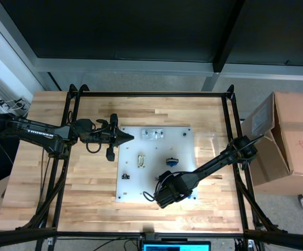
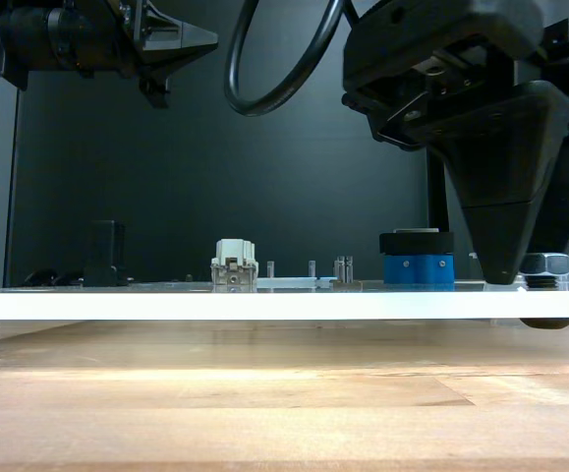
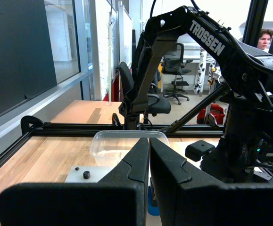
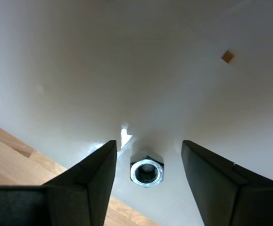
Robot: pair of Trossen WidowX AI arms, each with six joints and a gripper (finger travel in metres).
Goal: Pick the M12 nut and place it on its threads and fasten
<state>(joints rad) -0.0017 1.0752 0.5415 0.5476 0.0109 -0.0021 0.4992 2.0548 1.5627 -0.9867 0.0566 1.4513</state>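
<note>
One small silver nut (image 4: pixel 147 171) sits on its stud near the near right edge of the white board (image 4: pixel 79 70), its bore facing straight up. From counter height, a dark band of the stud (image 2: pixel 545 281) shows just beneath it, so I judge it is not run fully down.

The right pincer (image 4: pixel 148 145) hangs directly over the nut. Its fingers are apart, one on each side, and neither touches it. The left pincer (image 1: pixel 127 137) is well apart from all this, held high over the board's far left edge with its fingers together on nothing. A clear tray (image 1: pixel 206 141) lies on the counter (image 1: pixel 88 183) off the board's right side.

The risk I see is an off-centre grip. If one finger meets the nut first, it could tip the nut on its top threads. Turned while tilted, the nut would likely cross-thread and jam, or come away with the pincer. Fingers landing on the hex corners could also slip.

"TROSSEN" reads in white on the right arm (image 3: pixel 210 40), and the same word runs along the left arm (image 1: pixel 41 133). The cardboard box (image 1: pixel 287 136) carries a red scrawl I cannot read.
</note>
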